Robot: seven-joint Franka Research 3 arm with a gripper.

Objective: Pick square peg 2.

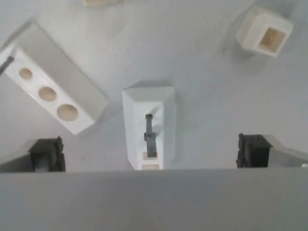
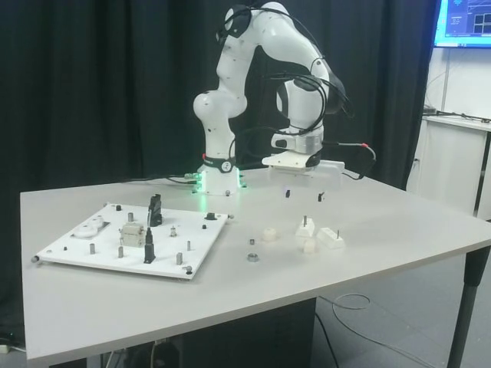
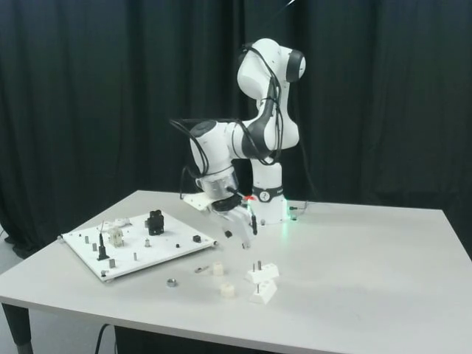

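A: White block [image 1: 149, 126] with a black peg [image 1: 150, 136] standing upright in it; in the wrist view it sits on the grey table [image 1: 192, 72] between the two black fingertips [image 1: 46, 155], nearer neither one that I can tell.

B: And the gripper [image 1: 150, 155]; closed or not?

A: Fingers spread wide apart, holding nothing; one pad on each side of the block, well clear of it; from the first room view the gripper [image 2: 304, 194] hangs above the table, over the cluster of small white parts, not touching them.

B: What else lies near the fingers?

A: A long white block with three round holes [image 1: 50, 94], lying at a slant beyond one fingertip; a small white cube with a square hollow [image 1: 264, 32] further out past the other fingertip; both apart from the peg's block.

B: And further off?

A: In the second room view, the white arm [image 3: 243, 140] bends down from its base; a white board [image 3: 133, 247] with small black and grey fittings lies well away from the gripper [image 3: 240, 228]; a little ring [image 3: 171, 282] lies on the table between the board and the white blocks.
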